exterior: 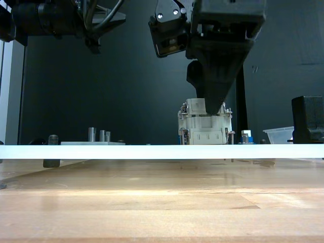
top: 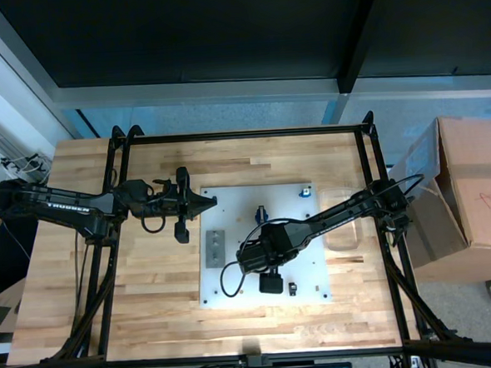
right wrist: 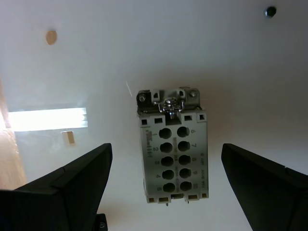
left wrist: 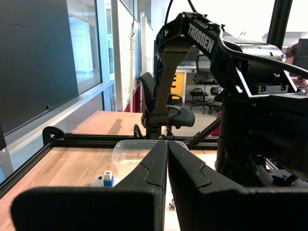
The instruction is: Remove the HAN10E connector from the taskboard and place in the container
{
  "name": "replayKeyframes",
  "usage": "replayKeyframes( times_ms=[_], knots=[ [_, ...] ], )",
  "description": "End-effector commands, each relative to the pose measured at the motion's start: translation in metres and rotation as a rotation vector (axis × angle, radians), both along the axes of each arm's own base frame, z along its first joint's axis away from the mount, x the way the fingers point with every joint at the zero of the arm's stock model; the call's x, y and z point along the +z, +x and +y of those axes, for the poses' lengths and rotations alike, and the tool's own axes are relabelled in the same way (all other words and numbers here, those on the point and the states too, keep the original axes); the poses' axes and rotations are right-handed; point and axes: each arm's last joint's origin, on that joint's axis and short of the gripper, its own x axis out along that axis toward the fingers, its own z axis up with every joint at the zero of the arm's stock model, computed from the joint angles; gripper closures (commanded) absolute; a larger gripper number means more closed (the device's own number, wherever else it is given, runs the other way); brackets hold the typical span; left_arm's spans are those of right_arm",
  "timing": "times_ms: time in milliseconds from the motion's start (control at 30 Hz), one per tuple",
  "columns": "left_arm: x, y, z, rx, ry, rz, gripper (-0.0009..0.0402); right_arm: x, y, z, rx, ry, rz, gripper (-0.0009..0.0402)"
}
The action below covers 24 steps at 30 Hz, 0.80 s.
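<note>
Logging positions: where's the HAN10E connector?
The HAN10E connector sits on the taskboard, straddled by the open right tool; the shut left tool hovers over its far-left corner.

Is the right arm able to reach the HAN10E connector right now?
Probably yes: right gripper hangs open straight over the HAN10E connector upright on the taskboard, nothing between. Left gripper, shut, hovers by the board's left edge.

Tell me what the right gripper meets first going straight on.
Likely the connector, standing on the board between the right gripper's open fingers. Left gripper, shut, hovers at the board's left edge.
</note>
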Motion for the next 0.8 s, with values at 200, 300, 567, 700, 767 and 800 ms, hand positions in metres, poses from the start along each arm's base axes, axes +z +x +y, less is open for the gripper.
replayKeyframes(
  times_ms=[200,300,567,700,767,800],
  knots=[
    [0.0001,0.0000,0.0001,0.000,0.000,-0.001,0.0393,-0.0012,0.0019,0.0003,0.000,0.007,-0.023,0.0106],
    [0.0001,0.0000,0.0001,0.000,0.000,-0.001,0.0393,-0.0006,0.0037,0.0010,0.000,0.013,-0.043,0.0125],
    [0.0001,0.0000,0.0001,0.000,0.000,-0.001,0.0393,-0.0007,0.0036,0.0008,0.000,0.013,-0.042,0.0205],
    [0.0001,0.0000,0.0001,0.000,0.000,-0.001,0.0393,-0.0008,0.0034,0.0007,0.000,0.012,-0.040,0.0257],
    [0.0001,0.0000,0.0000,0.000,0.000,-0.001,0.0393,-0.0007,0.0034,0.0006,-0.001,0.012,-0.040,0.0285],
    [0.0001,0.0000,0.0001,0.000,0.000,-0.001,0.0393,-0.0007,0.0034,0.0008,0.000,0.013,-0.039,0.0298]
  ],
)
